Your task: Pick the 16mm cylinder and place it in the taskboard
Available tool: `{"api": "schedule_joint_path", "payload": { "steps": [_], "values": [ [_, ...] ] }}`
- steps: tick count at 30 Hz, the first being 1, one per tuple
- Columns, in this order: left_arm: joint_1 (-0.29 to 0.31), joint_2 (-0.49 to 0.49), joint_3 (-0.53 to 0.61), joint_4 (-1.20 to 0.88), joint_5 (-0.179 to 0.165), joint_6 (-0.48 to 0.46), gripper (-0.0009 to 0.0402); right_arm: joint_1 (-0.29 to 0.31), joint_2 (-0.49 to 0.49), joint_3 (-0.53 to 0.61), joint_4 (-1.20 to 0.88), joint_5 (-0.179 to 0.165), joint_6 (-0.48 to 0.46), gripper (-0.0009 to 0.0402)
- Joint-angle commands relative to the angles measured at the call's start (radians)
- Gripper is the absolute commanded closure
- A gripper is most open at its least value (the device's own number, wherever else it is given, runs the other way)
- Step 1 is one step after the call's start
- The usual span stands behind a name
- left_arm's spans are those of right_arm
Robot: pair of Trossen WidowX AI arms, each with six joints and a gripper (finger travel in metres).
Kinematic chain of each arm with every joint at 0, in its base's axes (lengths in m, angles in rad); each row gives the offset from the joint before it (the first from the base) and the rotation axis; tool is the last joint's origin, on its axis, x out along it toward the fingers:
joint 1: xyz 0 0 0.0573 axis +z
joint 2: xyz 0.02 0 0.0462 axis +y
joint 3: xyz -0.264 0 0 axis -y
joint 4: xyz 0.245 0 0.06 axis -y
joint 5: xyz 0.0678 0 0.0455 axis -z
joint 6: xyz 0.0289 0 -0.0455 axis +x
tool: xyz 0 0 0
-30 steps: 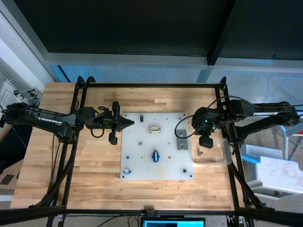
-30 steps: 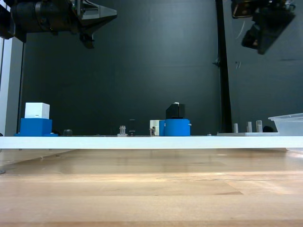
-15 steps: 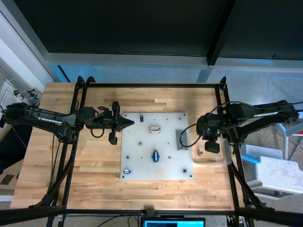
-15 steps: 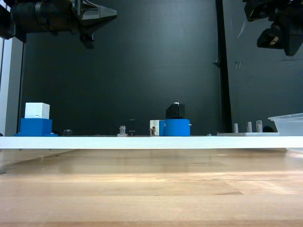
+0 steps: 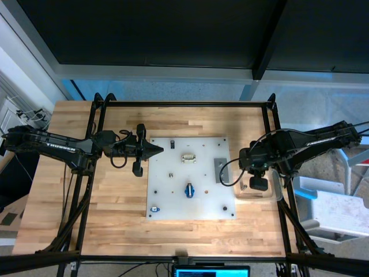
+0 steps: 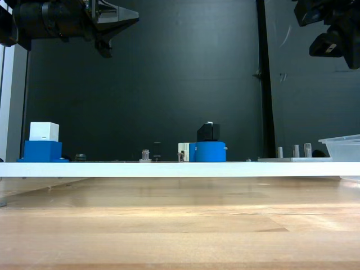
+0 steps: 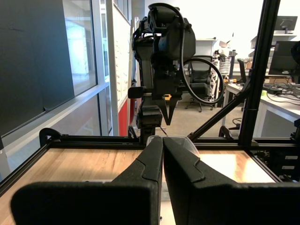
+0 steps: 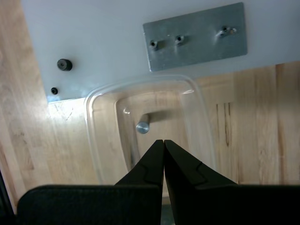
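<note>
Spread right gripper (image 8: pixel 164 140), pinched together and empty above clear bin (image 8: pixel 88 117), then lower astride 16mm cylinder (image 8: pixel 143 126) inside; leave left gripper (image 7: pixel 162 139), likewise closed on nothing, well apart from bin.

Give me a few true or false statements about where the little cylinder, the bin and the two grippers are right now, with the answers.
1. The 16mm cylinder lies inside the clear bin. True.
2. The right gripper is shut on the 16mm cylinder. False: it is shut but empty, above the bin, and the cylinder lies apart from it on the bin's floor.
3. The left gripper hangs over the clear bin. False: it is at the left edge of the taskboard, shut, high above it.
4. The grey block on the taskboard carries three small pegs. True.
</note>
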Motion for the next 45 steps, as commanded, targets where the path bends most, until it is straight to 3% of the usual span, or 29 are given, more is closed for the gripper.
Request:
{"api": "schedule_joint_path", "payload": {
  "steps": [1, 5, 13, 16, 32, 34, 45],
  "values": [
    [0.000, 0.000, 0.000, 0.000, 0.000, 0.000, 0.0393, 0.019, 0.000, -0.001, 0.000, 0.007, 0.016, 0.0393],
    [0.000, 0.000, 0.000, 0.000, 0.000, 0.000, 0.0393, 0.043, 0.000, -0.001, 0.000, 0.024, 0.031, 0.0393],
    [0.000, 0.000, 0.000, 0.000, 0.000, 0.000, 0.0393, 0.056, 0.008, -0.010, 0.000, 0.025, 0.039, 0.0393],
    [0.000, 0.000, 0.000, 0.000, 0.000, 0.000, 0.0393, 0.066, 0.016, -0.013, 0.001, 0.050, 0.043, 0.0390],
    [0.000, 0.000, 0.000, 0.000, 0.000, 0.000, 0.0393, 0.121, 0.041, -0.094, 0.057, 0.060, 0.088, 0.0257],
    [0.000, 0.000, 0.000, 0.000, 0.000, 0.000, 0.0393, 0.131, 0.041, -0.111, 0.067, 0.074, 0.104, 0.0247],
    [0.000, 0.000, 0.000, 0.000, 0.000, 0.000, 0.0393, 0.163, 0.041, -0.206, 0.163, 0.074, 0.128, 0.0235]
  ]
}}
